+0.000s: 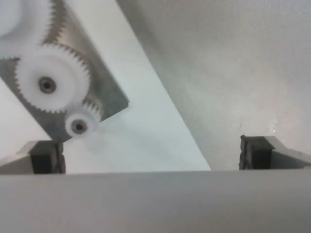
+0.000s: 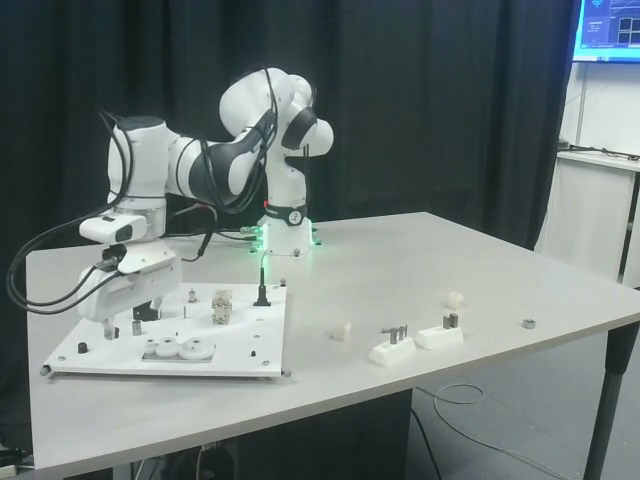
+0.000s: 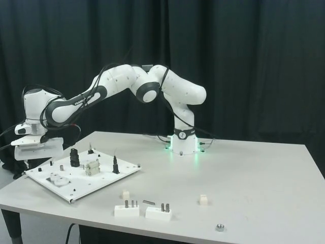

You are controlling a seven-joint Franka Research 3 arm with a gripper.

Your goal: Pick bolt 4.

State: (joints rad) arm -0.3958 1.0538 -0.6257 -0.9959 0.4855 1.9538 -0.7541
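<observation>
Wrist view:
Gears: three white toothed gears on a grey plate (image 1: 109, 94); large gear (image 1: 48, 83) whole, small gear (image 1: 81, 123) meshing with it, a third gear (image 1: 22, 19) cut by the frame edge.
Board: one white board (image 1: 141, 121), edge running diagonally against the grey table (image 1: 233, 58).
Gripper (image 1: 150, 154): two black finger pads (image 1: 256, 151), wide apart, nothing between them.
Bolt 4: not seen here.

First room view:
Arm: one white arm (image 2: 215, 160), base lit green, reaching over the near end of the board (image 2: 235, 350).
Gripper (image 2: 125, 322): above the board's corner region, holding nothing.
Board items: white gears (image 2: 180, 348), one black post (image 2: 261, 296), one small block fixture (image 2: 221, 306), several small dark bolts standing upright; which of them is bolt 4 cannot be told.
Table items: two small white cubes (image 2: 341, 330), two white holders (image 2: 392, 349) with dark pins, one dark nut (image 2: 528, 323).
Writing: screen (image 2: 608, 28) at upper corner, text unreadable.

Second room view:
Arm: lettering on the forearm (image 3: 81, 99), too small to read surely.
Gripper (image 3: 36, 152): over the board's far corner.
Table items: two white cubes (image 3: 125, 193), two holders (image 3: 127, 210), one loose dark pin (image 3: 149, 202), one nut (image 3: 220, 227).
</observation>
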